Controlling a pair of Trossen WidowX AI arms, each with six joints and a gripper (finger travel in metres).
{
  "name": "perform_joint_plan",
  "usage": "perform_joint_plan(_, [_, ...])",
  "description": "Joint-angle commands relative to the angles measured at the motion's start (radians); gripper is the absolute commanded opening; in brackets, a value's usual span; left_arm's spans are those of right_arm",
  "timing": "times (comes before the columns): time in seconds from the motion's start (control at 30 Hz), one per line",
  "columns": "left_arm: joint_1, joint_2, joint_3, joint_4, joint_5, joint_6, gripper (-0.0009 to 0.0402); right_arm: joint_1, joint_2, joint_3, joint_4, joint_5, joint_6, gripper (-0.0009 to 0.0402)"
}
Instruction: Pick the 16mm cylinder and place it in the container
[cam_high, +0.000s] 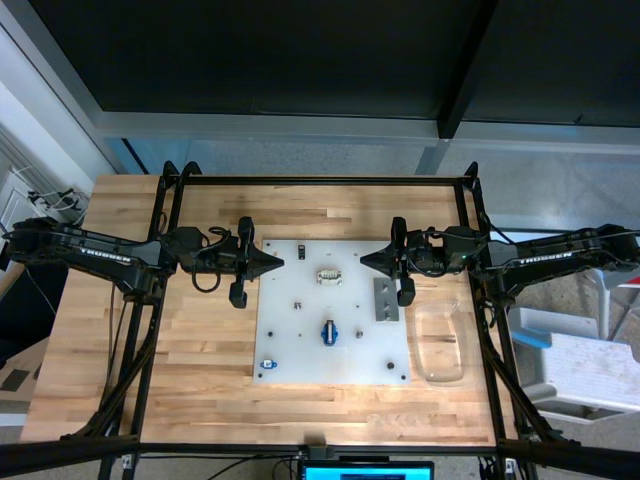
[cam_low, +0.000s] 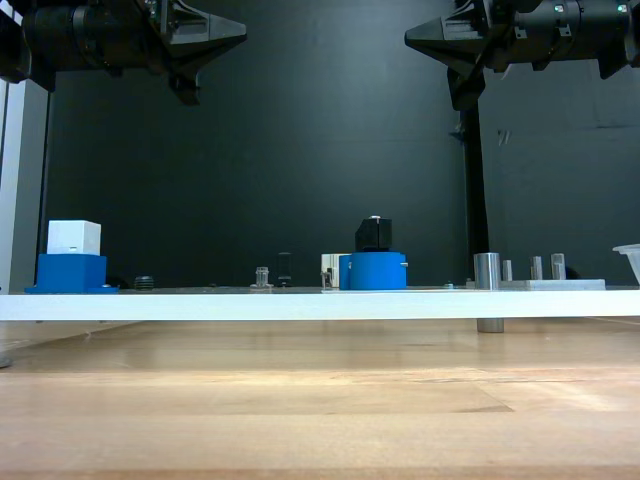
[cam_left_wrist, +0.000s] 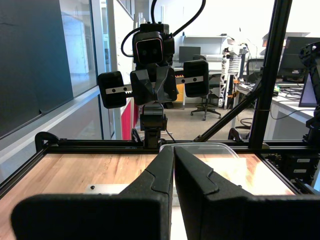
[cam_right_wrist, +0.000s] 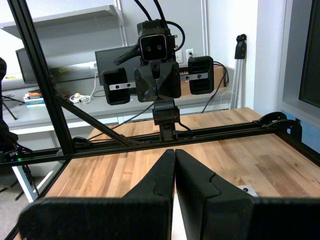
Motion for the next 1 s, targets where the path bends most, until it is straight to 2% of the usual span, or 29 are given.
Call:
perform_joint_plan(0.03, [0.000, 0.001, 0.000, 0.000, 0.000, 0.000, 0.0000, 0.000, 0.000, 0.000, -0.003, 0.000, -0.055, 0.0000])
perform_joint_plan(0.57, [0.000, 0.000, 0.000, 0.000, 0.000, 0.000, 0.0000, 0.000, 0.000, 0.000, -0.003, 0.000, -0.054, 0.0000])
perform_joint_plan(0.67, [0.000, 0.001, 0.000, 0.000, 0.000, 0.000, 0.0000, 0.000, 0.000, 0.006, -0.011, 0.001, -0.017, 0.0000])
perform_joint_plan(0.77, [0.000, 0.001, 0.000, 0.000, 0.000, 0.000, 0.0000, 0.000, 0.000, 0.053, -0.117, 0.012, -0.006, 0.0000])
perform_joint_plan(1.0, [0.000, 0.001, 0.000, 0.000, 0.000, 0.000, 0.0000, 0.000, 0.012, 0.242, -0.516, 0.008, 0.000, 0.0000])
